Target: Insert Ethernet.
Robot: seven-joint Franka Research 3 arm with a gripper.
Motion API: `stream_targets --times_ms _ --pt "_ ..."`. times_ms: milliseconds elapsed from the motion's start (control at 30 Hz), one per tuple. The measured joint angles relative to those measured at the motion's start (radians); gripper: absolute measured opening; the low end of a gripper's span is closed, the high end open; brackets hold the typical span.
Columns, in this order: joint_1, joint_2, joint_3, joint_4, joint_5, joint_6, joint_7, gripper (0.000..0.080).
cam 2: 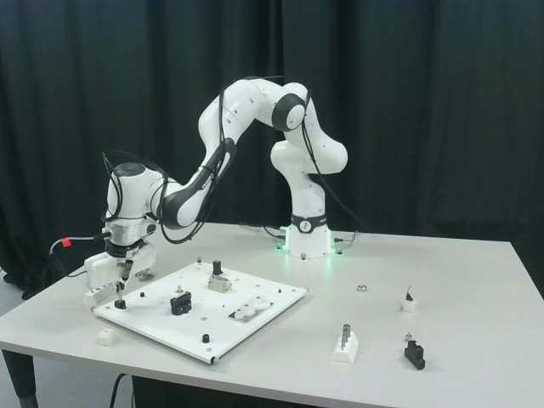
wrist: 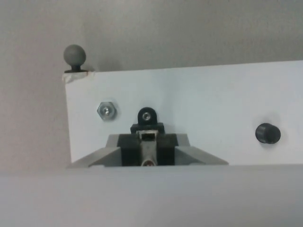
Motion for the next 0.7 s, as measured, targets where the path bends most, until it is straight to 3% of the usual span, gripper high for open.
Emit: stream_targets --times_ms 700 --pt "-0.027 0.006 0.025 0.001 0.0 0.015 -0.015 0.0068"
